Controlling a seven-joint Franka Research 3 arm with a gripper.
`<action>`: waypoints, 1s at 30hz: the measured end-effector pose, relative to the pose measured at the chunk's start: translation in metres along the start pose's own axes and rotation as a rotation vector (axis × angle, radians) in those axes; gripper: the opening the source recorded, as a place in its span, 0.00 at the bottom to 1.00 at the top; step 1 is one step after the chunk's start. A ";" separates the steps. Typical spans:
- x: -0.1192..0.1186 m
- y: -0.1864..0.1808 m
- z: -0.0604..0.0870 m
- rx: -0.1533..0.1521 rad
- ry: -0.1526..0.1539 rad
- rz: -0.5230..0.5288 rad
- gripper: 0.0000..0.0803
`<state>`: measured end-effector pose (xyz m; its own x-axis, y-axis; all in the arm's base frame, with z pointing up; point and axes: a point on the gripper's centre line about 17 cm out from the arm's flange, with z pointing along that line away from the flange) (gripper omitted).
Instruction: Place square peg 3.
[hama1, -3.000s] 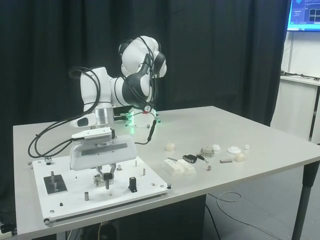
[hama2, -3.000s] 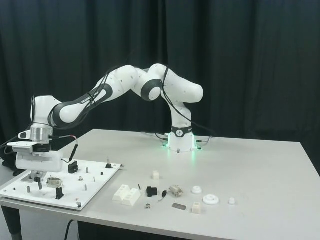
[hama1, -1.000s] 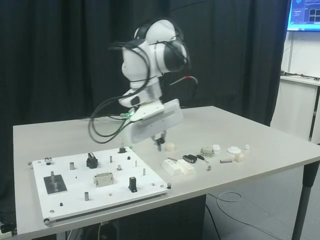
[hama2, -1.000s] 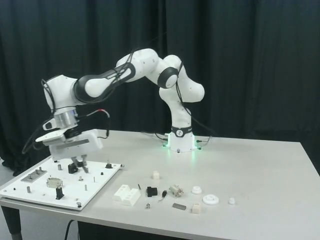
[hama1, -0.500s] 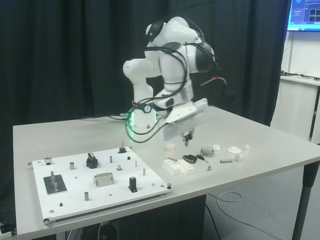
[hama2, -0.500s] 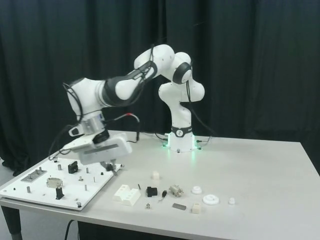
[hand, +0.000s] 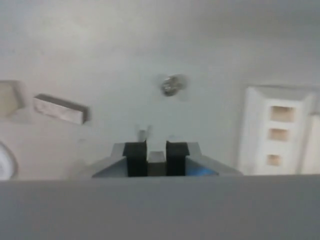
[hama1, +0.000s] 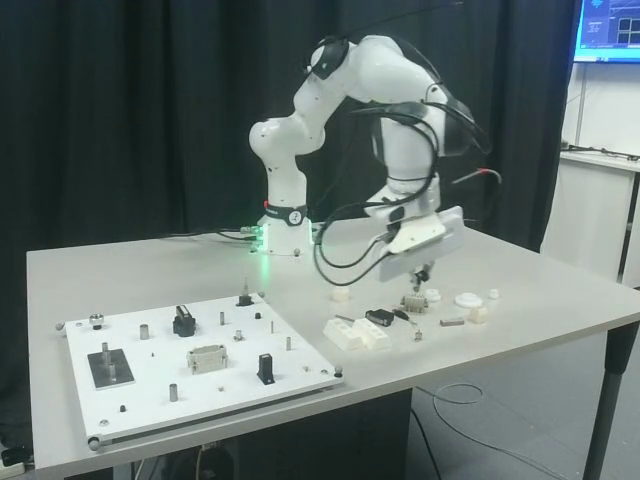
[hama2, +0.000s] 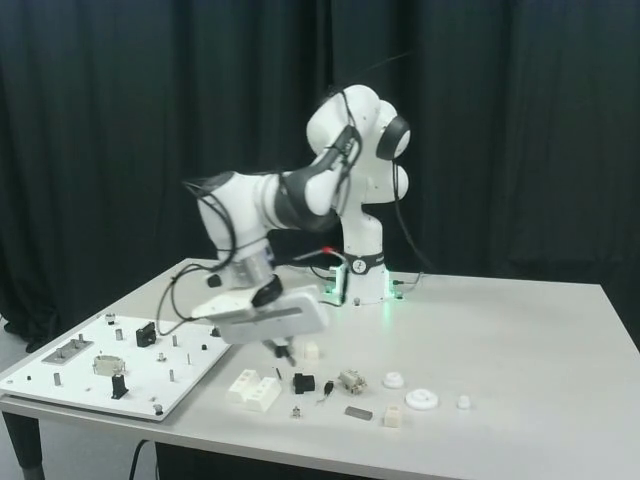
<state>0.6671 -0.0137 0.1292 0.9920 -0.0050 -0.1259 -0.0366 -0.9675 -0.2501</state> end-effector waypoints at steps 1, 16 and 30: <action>-0.001 -0.006 0.004 -0.003 0.000 0.003 0.10; -0.024 -0.083 0.060 -0.067 0.041 0.047 0.10; -0.039 -0.122 0.096 -0.137 0.153 0.063 0.10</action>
<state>0.6215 0.1287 0.0721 0.9954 -0.0945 0.0128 -0.0925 -0.9894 -0.1123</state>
